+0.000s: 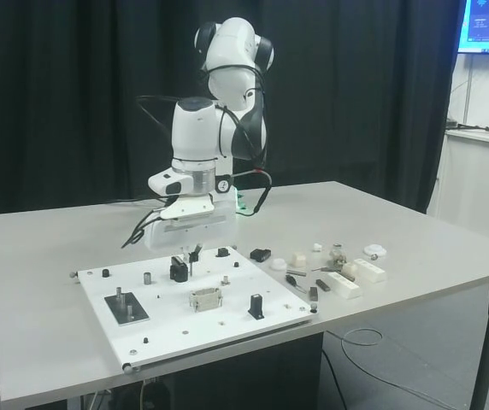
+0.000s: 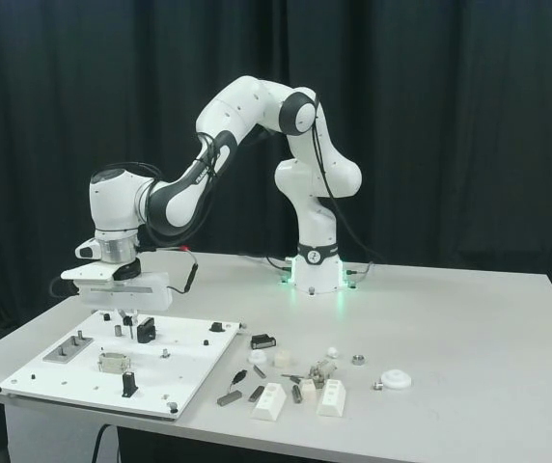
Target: Place square peg 1.
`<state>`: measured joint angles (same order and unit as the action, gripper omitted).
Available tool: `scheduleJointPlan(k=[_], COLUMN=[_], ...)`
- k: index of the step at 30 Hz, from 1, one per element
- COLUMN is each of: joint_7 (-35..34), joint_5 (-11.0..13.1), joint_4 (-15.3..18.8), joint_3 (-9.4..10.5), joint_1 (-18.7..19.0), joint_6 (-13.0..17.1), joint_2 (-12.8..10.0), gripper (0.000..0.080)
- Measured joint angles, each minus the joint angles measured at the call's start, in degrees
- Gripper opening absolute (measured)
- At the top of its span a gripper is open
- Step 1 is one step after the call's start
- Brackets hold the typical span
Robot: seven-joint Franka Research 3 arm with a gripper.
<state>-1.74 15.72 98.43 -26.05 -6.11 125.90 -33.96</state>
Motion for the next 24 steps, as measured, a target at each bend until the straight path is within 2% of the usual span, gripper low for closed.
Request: scheduleJointPlan(k=[24], joint_7=[0.0], joint_5=[0.0], joint_4=[0.0], joint_3=[-0.29], joint_1=[0.0], joint_6=[0.7], joint_2=[-0.3], gripper=[0.0031])
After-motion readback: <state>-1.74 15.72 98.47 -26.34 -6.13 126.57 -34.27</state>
